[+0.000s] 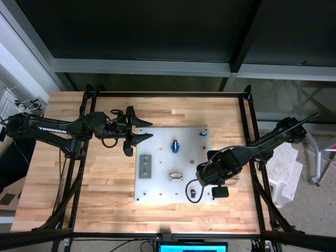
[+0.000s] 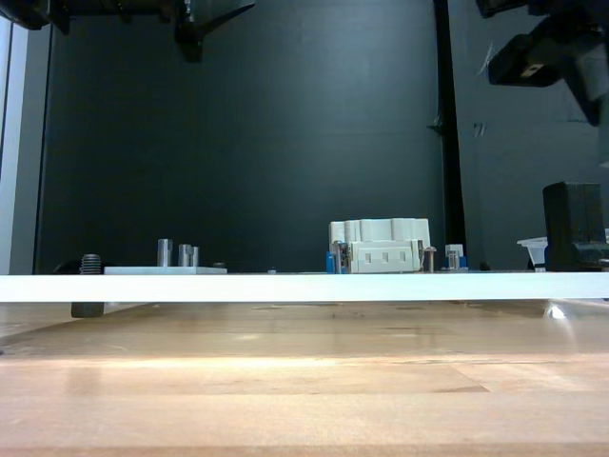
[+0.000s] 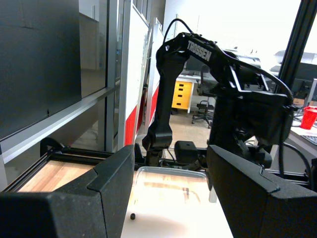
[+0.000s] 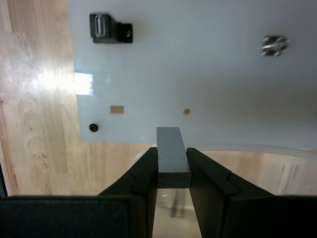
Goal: Pick the 16mm bar and install on taskboard
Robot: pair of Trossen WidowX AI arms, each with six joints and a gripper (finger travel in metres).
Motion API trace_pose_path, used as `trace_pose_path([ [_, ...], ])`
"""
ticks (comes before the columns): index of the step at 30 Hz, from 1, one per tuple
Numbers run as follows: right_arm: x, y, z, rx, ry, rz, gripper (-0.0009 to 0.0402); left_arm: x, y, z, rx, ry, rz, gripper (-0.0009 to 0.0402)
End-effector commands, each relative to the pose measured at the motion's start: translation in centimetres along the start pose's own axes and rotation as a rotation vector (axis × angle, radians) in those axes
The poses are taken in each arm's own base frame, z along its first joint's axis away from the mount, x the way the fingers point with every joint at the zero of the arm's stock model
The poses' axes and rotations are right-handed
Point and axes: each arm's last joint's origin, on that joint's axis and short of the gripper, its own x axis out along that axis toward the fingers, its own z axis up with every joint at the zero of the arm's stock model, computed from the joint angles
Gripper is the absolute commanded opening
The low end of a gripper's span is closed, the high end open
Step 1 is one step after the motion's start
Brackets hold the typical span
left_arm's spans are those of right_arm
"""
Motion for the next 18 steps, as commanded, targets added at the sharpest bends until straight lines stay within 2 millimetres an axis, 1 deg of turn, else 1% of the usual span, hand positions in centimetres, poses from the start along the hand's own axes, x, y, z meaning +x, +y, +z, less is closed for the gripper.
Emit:
trace_pose_path([
  [1,0.6,0.7,0.2,0.021,0.023,-0.002,0.0007,0.0,0.0,0.0,0.0,-0.001,0.0,0.02],
  [9,1.9,2.5,0.5,0.067,0.065,-0.015,0.0007,0.0,0.0,0.0,0.0,-0.001,0.0,0.02],
  [13,2.6,3.5,0.8,0.052,0.085,-0.005,0.0007,0.0,0.0,0.0,0.0,-0.001,0.0,0.02],
  [18,3.7,4.2,1.1,0.054,0.101,-0.012,0.0007,0.0,0.0,0.0,0.0,0.0,0.0,0.02],
])
